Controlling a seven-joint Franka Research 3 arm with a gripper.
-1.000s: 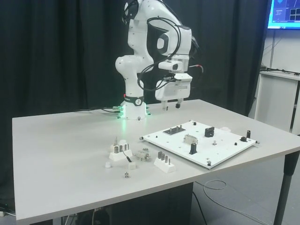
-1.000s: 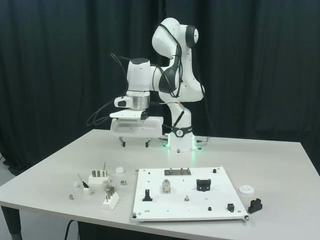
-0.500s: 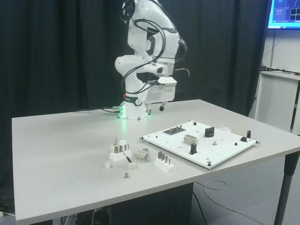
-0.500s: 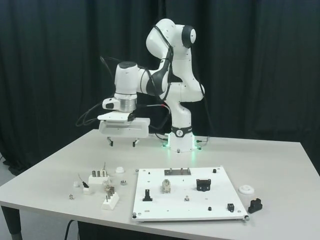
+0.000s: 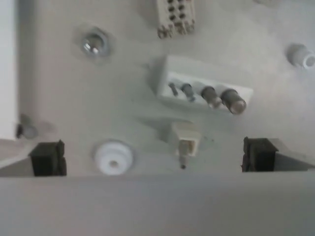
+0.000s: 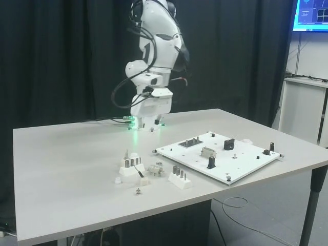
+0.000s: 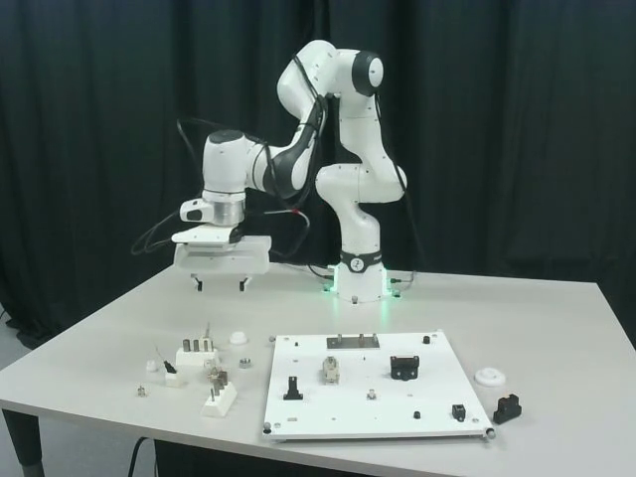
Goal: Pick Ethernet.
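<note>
My gripper [image 7: 220,284] hangs high above the table [image 6: 61,154], jaws wide apart and empty. The Ethernet plug [image 5: 185,141], I think, lies right below, beside the white pin block [image 5: 204,89].

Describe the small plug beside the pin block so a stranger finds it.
On the grey table, beside the white board, lie small parts. The plug sits next to the white block of four pins; unlike the round disc nearby, it is boxy with a thin stem.
</note>
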